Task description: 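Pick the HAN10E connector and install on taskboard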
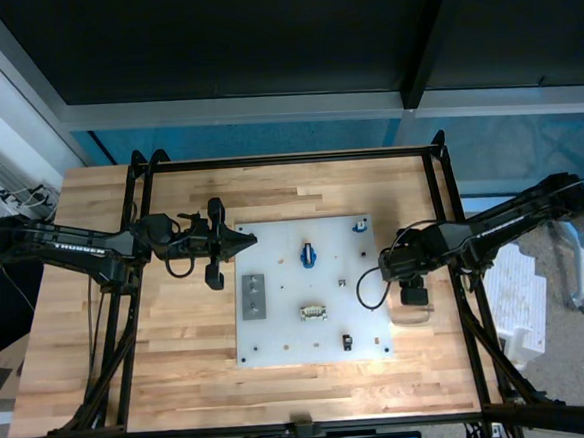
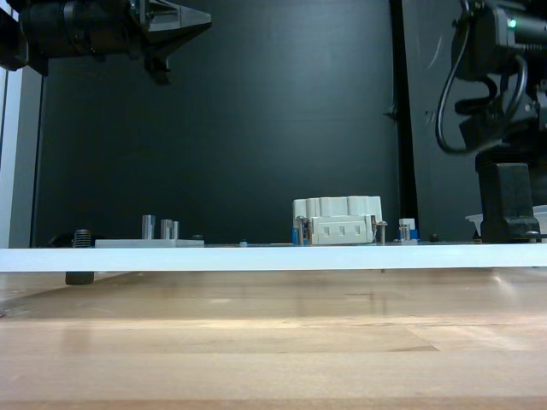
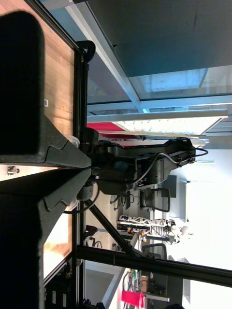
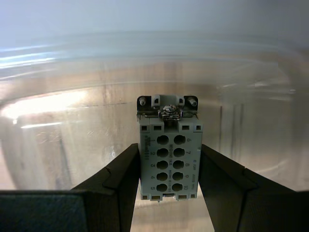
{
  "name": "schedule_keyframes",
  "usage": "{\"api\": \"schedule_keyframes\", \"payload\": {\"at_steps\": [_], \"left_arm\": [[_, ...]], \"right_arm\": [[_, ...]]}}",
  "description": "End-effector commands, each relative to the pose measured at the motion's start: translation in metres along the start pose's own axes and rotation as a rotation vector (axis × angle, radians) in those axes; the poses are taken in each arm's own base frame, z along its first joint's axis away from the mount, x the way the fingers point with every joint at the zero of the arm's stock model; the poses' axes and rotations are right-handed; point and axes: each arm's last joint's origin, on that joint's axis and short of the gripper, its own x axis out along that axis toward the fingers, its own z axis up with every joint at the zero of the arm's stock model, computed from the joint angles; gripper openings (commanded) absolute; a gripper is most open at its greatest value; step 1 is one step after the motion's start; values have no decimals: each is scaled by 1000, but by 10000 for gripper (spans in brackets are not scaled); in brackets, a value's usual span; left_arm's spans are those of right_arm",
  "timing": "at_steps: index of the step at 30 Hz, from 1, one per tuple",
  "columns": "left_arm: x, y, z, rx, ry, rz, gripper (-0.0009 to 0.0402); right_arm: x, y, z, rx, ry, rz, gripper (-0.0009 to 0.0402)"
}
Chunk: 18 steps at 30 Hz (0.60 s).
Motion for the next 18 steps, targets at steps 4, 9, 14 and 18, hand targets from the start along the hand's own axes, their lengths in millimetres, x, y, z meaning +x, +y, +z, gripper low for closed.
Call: {"api": "schedule_keyframes", "payload": {"at_steps": [4, 9, 14, 18], "left_arm": [[0, 0, 0, 0, 0, 0, 1], [0, 0, 0, 0, 0, 0, 1], [0, 0, 0, 0, 0, 0, 1], [0, 0, 0, 0, 0, 0, 1]], "right_arm": [[-22, -1, 1, -2, 7, 23, 87], [-38, -1, 6, -2, 0, 25, 87], [-55, -1, 12, 10, -28, 35, 87], [-63, -1, 12, 21, -14, 30, 87]]}}
